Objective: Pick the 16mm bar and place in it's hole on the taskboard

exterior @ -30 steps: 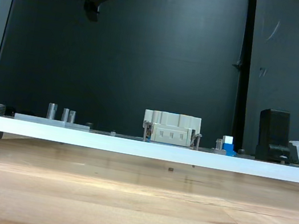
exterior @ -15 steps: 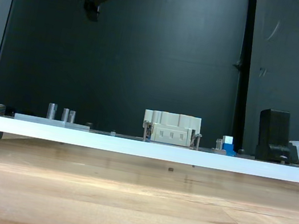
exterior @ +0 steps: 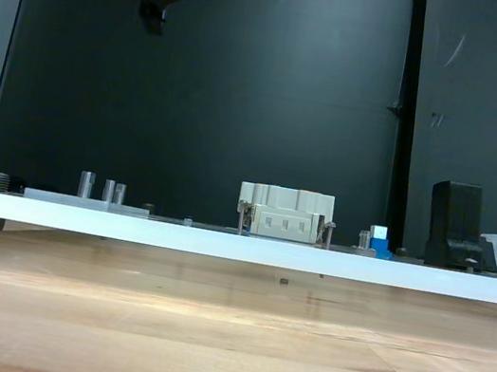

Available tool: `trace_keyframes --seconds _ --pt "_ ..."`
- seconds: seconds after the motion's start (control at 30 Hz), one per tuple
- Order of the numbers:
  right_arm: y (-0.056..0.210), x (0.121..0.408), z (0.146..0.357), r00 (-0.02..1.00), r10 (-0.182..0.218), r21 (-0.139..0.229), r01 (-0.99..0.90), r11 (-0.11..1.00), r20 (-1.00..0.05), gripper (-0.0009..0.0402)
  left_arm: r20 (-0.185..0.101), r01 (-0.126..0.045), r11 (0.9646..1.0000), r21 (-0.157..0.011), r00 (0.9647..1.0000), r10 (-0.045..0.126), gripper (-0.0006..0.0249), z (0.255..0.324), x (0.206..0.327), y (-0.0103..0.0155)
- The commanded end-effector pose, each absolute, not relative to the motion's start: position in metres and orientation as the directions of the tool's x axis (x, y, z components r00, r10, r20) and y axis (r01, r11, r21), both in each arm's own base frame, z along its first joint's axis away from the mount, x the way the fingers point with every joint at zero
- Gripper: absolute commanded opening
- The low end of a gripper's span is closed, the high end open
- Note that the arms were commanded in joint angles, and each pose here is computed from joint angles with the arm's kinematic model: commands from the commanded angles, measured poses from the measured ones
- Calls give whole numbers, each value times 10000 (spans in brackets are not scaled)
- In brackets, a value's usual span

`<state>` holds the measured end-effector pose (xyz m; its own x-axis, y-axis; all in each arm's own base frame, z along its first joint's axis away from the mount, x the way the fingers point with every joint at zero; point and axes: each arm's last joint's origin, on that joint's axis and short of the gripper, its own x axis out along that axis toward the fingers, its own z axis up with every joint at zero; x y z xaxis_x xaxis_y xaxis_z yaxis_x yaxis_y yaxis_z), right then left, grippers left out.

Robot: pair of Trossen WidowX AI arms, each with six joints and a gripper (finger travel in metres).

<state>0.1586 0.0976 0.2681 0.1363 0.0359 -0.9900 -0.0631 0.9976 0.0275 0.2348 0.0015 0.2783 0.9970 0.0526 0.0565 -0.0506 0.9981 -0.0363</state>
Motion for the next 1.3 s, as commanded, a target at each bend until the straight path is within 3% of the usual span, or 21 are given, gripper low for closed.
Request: trace_keyframes --seconds 0.03,0.23,0.6,0.77,1.3 --pt "1019 1552 2606 1416 154 64 -634 9980 -9898 214 565 -510 9980 -363 9970 530 0 2784 2349 16" --pt "1092 1584 2507 1238 26 -24 -405 9992 -9923 234 562 -506 9981 -363 9970 526 0 2783 2349 15" --pt "1194 1624 2295 1529 283 237 -317 9992 -9878 233 569 -510 9980 -363 9970 530 0 2784 2349 16" --pt "1210 1614 2187 1436 44 15 -200 9998 -9896 233 569 -510 9980 -363 9970 530 0 2784 2349 16" --pt "1208 1566 1894 1565 233 215 -138 9997 -9874 233 565 -502 9981 -363 9970 522 0 2784 2349 15"
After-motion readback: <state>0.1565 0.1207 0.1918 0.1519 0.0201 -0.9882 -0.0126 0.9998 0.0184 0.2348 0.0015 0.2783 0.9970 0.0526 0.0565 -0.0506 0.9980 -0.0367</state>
